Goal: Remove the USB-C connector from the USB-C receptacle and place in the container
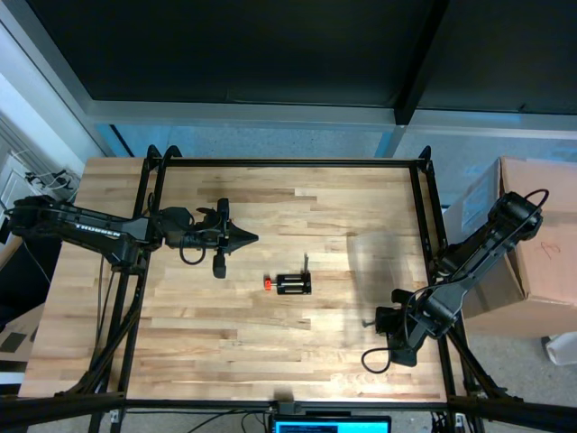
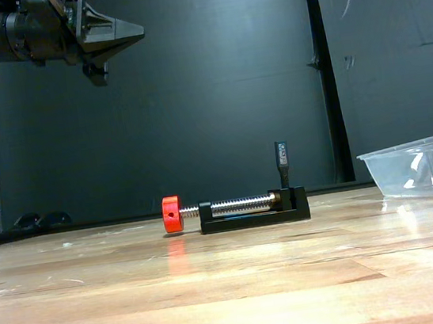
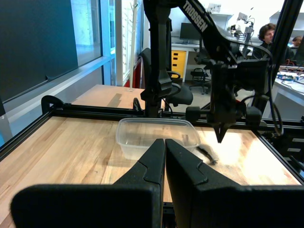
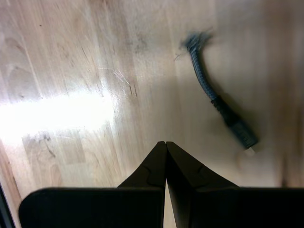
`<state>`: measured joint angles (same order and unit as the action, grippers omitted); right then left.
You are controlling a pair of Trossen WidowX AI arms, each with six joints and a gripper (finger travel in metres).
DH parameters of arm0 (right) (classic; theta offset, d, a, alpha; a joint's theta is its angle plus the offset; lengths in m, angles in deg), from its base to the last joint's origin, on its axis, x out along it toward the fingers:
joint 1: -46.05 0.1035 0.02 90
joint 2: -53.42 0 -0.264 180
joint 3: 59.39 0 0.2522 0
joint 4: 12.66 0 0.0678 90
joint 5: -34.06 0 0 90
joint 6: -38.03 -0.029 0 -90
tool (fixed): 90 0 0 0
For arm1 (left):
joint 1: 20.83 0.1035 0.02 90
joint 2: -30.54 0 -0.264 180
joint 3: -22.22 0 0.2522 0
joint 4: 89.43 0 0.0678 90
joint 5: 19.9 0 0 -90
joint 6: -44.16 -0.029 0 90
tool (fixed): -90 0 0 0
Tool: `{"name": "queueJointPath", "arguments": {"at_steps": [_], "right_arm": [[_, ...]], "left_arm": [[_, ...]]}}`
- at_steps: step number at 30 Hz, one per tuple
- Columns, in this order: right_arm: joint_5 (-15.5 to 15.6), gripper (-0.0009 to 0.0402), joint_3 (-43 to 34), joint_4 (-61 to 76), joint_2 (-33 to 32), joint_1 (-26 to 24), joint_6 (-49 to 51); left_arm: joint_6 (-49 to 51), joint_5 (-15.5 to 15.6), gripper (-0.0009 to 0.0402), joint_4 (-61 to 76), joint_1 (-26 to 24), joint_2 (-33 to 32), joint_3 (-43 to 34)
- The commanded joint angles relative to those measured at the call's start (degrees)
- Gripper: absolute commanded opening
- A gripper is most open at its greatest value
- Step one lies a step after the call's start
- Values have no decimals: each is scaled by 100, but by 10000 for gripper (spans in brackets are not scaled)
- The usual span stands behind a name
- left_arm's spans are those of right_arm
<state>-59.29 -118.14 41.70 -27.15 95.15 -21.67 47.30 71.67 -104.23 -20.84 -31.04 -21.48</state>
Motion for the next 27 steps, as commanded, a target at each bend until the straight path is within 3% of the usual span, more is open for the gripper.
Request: {"name": "queueJointPath", "arguments": {"at_steps": [1,8,11,18,22,27], "right_arm": [[-31,0,-234,457,94,-59,24],[-20,0,-483,870,262,-173,332],[79,5,-496,750,223,-249,951],[216,100,-498,332,-310,-866,2273],[186,159,-496,-2,-649,-946,2645],[133,177,-485,-223,-933,-951,2785]], "left_arm": [[-2,0,0,0,2,-2,-2],[-2,-2,0,0,0,-2,-2],[-2,-2,0,0,0,-2,-2],[-2,0,0,0,0,-2,-2],[-2,-2,0,-2,2,-2,-2],[-2,0,0,0,0,-2,-2]]}}
